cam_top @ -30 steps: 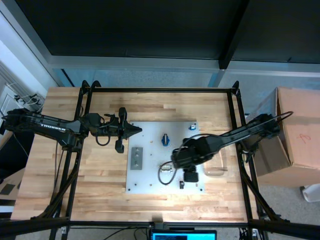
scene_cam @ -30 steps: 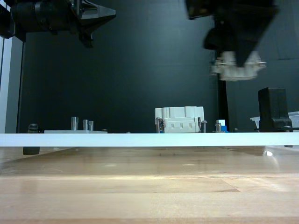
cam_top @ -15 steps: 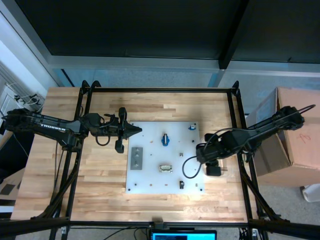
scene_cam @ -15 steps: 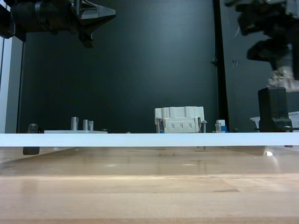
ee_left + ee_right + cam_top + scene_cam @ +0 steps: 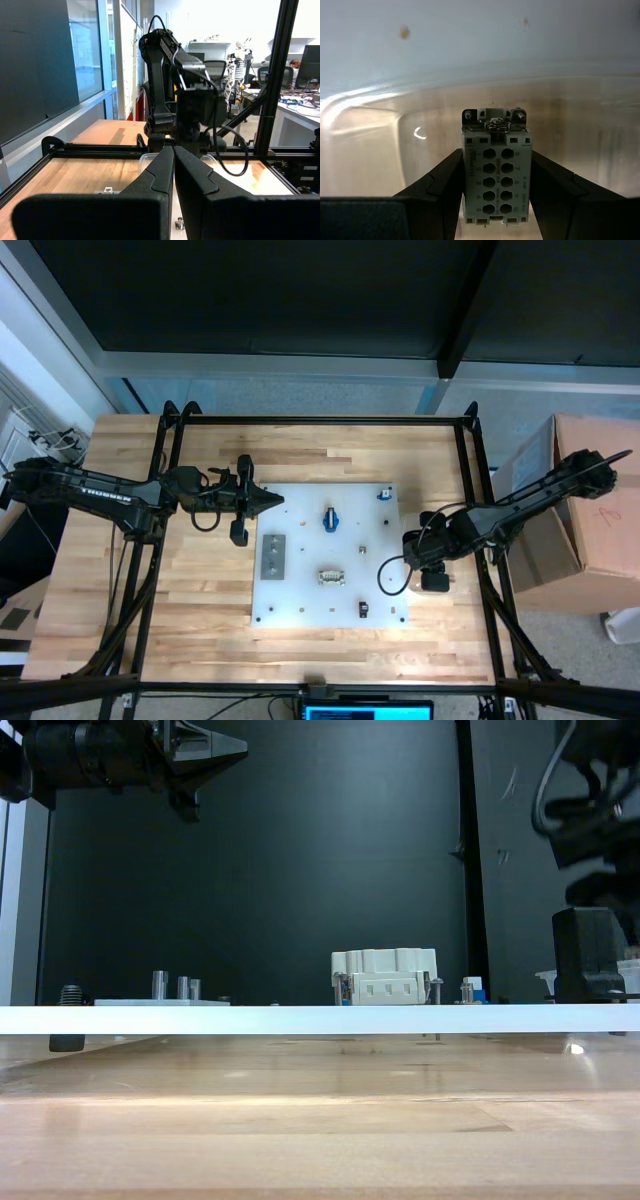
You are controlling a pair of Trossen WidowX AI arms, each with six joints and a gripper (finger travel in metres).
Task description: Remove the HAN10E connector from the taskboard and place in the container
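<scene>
We recorded: taskboard (image 5: 300, 605) mid-worktop (image 5: 150, 620); container (image 5: 470, 65) just beside its right edge; right gripper (image 5: 432, 578) over the container, gripping the HAN10E connector (image 5: 496, 170); left gripper (image 5: 275, 500), fingers together, above the taskboard's far-left corner.

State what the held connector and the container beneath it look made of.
HAN10E connector, gripped by the right end effector over the container: likely matte grey moulded plastic, with shiny metal screws on top. Container: clear glossy plastic, wood tone showing through, glare. Left end effector hangs shut, high over the board's left edge.
</scene>
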